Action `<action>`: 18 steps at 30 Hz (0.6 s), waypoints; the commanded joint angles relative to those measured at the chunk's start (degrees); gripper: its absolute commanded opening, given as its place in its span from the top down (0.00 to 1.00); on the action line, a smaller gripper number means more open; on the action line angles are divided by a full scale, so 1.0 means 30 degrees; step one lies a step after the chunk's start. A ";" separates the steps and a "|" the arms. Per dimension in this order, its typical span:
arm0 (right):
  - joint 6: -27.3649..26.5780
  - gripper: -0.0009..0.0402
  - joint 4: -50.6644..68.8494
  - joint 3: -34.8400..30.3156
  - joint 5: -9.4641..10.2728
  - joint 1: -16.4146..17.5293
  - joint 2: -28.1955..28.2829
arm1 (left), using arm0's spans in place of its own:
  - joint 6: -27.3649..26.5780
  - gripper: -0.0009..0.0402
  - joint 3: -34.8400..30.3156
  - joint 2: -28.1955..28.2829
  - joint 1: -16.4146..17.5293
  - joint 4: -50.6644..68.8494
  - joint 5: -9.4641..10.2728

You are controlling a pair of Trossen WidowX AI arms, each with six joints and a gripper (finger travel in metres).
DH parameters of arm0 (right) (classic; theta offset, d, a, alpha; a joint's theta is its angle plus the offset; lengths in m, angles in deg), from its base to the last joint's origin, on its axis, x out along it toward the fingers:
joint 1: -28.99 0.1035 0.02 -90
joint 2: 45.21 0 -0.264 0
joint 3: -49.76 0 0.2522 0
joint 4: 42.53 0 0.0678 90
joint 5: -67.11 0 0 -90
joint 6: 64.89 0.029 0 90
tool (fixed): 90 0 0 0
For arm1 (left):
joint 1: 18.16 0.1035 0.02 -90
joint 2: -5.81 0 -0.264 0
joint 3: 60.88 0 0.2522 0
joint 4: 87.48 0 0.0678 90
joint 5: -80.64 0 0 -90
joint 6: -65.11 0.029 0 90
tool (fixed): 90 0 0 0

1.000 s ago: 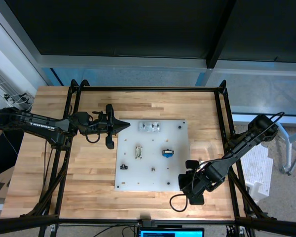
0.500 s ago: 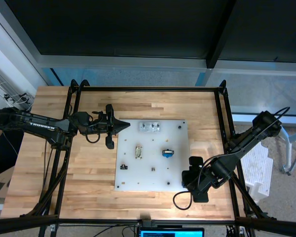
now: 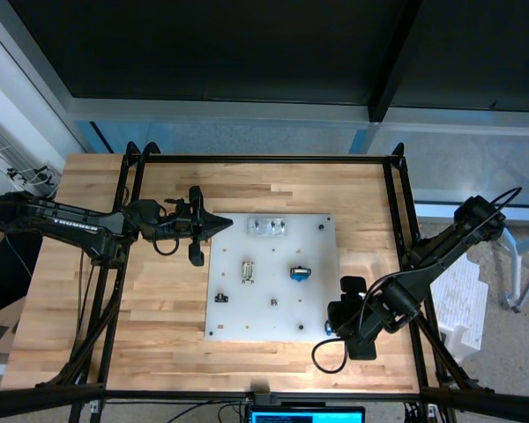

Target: Pick the RJ45 connector and install on taskboard

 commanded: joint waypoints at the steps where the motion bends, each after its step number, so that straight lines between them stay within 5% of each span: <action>1: -0.0007 0.51 -0.0015 -0.0015 -0.0015 -0.0022 -0.0117 | 0.0000 0.98 0.0000 0.0000 0.0000 -0.0007 0.0000; 12: -0.0947 0.55 0.0219 -0.0036 -0.0066 -0.1297 -0.2135 | 0.0000 0.98 0.0000 0.0000 0.0000 0.0000 -0.0007; 18: -0.2113 0.61 0.0517 -0.0029 -0.1049 -0.2739 -0.3555 | 0.0007 0.98 0.0000 0.0007 0.0000 -0.0007 -0.0007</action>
